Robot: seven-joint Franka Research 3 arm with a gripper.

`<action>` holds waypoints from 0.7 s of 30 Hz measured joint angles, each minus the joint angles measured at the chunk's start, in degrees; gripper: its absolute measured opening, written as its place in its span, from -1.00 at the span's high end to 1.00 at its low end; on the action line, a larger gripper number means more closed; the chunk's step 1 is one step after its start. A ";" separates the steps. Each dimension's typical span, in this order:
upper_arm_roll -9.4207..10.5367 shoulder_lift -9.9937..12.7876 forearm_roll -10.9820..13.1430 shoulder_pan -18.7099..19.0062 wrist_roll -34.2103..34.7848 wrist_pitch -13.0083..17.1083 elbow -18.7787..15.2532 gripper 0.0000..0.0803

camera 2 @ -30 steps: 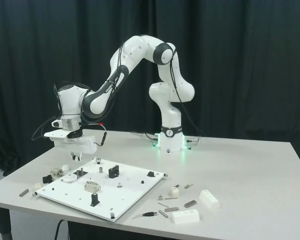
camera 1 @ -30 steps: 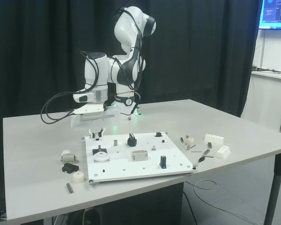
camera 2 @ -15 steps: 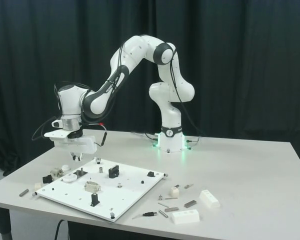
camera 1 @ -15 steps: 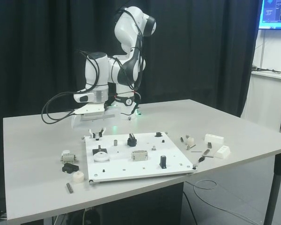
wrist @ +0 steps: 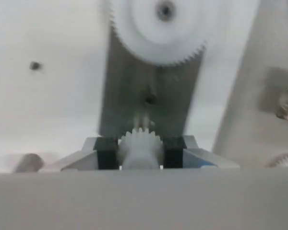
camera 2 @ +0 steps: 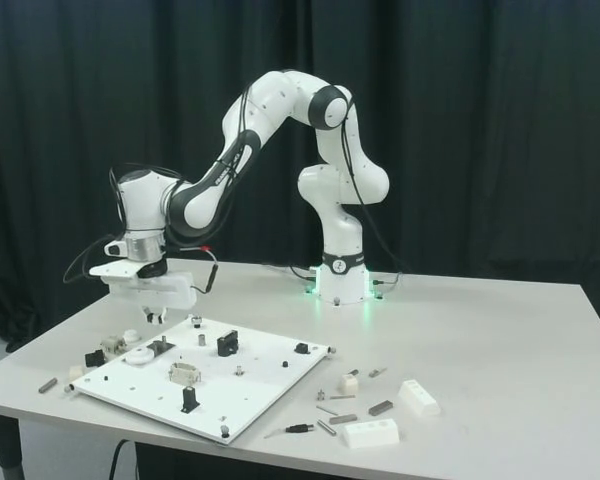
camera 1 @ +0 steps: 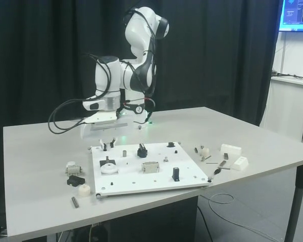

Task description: Place small gear.

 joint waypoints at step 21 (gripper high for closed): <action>5.05 -3.39 3.14 10.24 12.69 -5.84 0.42 0.52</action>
